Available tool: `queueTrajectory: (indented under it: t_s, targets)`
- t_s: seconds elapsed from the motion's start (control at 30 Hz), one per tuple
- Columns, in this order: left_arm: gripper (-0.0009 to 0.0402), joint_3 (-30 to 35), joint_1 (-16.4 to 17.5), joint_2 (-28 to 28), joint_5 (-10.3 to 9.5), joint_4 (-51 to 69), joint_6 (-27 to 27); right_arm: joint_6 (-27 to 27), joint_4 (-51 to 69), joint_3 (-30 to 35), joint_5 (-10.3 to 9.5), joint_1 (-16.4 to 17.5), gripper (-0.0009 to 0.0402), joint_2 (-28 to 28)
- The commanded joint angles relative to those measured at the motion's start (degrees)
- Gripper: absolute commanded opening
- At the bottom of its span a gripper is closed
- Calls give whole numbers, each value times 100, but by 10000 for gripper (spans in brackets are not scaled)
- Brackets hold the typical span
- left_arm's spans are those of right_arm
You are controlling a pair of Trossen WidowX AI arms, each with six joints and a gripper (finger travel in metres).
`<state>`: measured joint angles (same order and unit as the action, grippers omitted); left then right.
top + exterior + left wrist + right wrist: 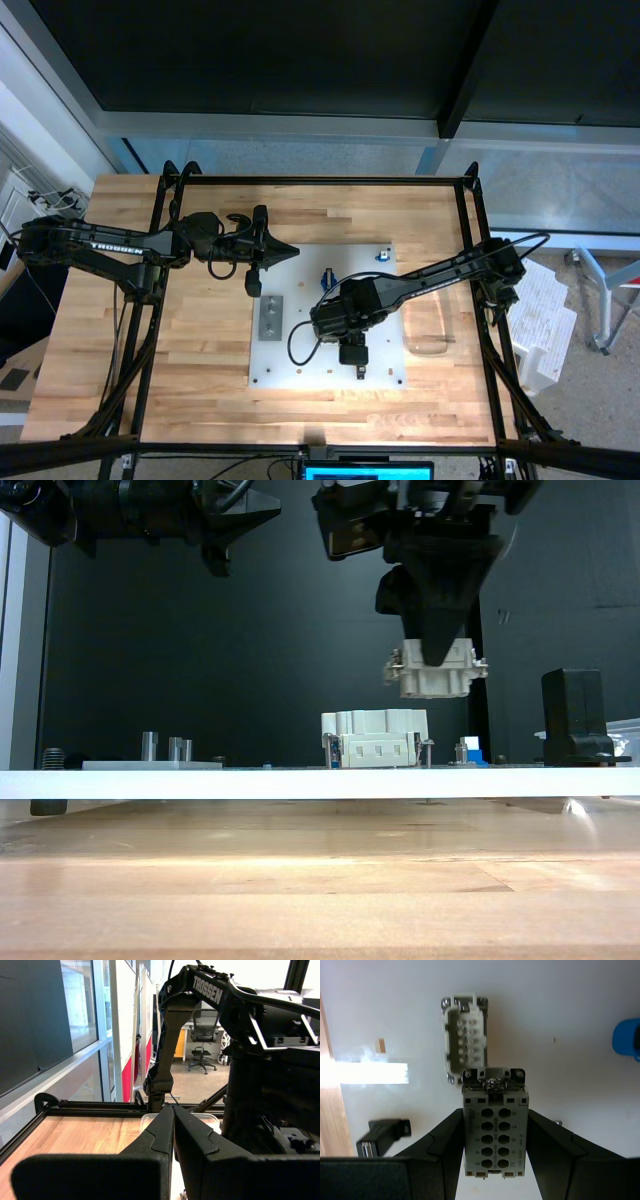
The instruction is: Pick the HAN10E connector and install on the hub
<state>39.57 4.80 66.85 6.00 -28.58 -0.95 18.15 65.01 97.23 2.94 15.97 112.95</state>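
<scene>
Grey-beige HAN10E connector (pixel 494 1132), a rectangular insert with two rows of contact holes, is clamped in the right gripper (pixel 495 1127), jaws closed on its long sides. In the low view I see it hanging right of centre, above and slightly right of the grey-beige rectangular hub (pixel 375 738), not touching. The hub sits mid-frame on the white task board (pixel 200 783). A blue upright connector (pixel 627 1040) and a small black part (pixel 382 1135) stand near the hub. The left gripper (pixel 285 250) is upper left of centre in the high view, raised over the board's far-left corner, jaws pressed together, holding nothing. Wooden table (pixel 200 400) underneath.
</scene>
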Motion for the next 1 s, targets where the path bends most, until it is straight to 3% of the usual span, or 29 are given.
queueTrajectory:
  t_s: [0.03, 0.4, 1.0]
  targets:
    - [0, 2, 0, 0, 2, 0, 0, 107, 72, 208, -2, 2, 25, 149]
    - [0, 2, 0, 0, 2, -4, 0, 992, -17, 363, 50, 4, 25, 291]
    - [0, 2, 2, 0, 0, -2, 0, 975, -284, 407, 4, 15, 25, 472]
